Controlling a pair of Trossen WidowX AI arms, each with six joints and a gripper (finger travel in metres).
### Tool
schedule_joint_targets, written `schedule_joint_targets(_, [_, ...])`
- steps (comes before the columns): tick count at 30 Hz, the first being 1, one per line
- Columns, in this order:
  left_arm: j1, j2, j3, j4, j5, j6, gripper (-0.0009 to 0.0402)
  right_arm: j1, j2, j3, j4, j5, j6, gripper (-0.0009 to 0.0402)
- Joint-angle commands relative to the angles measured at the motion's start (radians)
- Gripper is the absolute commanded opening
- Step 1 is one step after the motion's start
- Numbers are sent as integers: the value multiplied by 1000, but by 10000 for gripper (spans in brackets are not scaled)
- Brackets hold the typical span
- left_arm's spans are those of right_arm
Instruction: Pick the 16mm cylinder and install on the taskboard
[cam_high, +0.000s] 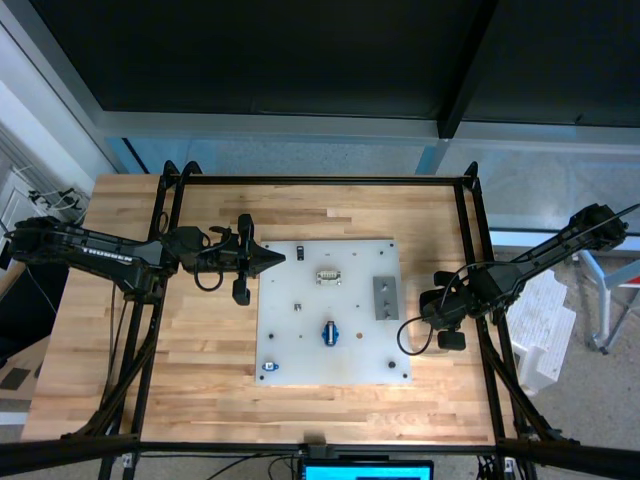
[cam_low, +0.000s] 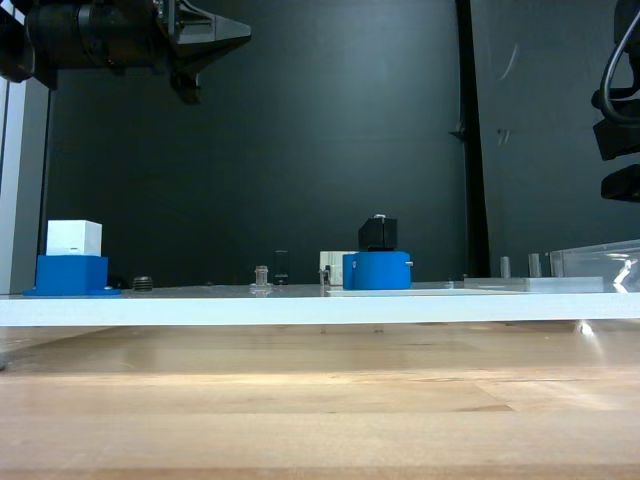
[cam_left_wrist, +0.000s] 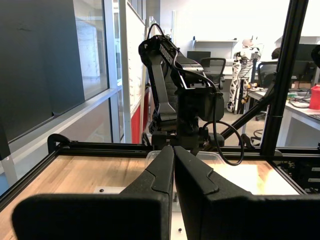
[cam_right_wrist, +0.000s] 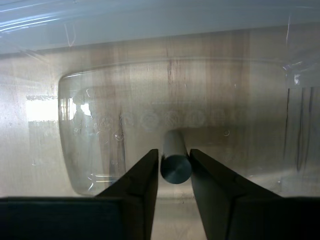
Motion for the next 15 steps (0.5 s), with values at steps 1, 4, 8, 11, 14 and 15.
schedule_joint_targets(1, [0, 0, 0, 0, 0, 0, 0, 0, 0, 10, -7, 0, -1, 32])
schedule_joint_targets(4, [0, 0, 0, 0, 0, 0, 0, 0, 0, 28, -23, 0, -2, -1])
schedule_joint_targets(8, [0, 0, 0, 0, 0, 0, 0, -3, 0, 71, -51, 0, -6, 9])
schedule_joint_targets(11, [0, 0, 0, 0, 0, 0, 0, -20, 5, 132, -103, 2, -19, 11])
schedule_joint_targets(14, [0, 0, 0, 0, 0, 0, 0, -47, 35, 210, -167, 3, -30, 11])
schedule_joint_targets(15, [0, 0, 0, 0, 0, 0, 0, -55, 50, 235, -179, 3, -33, 11])
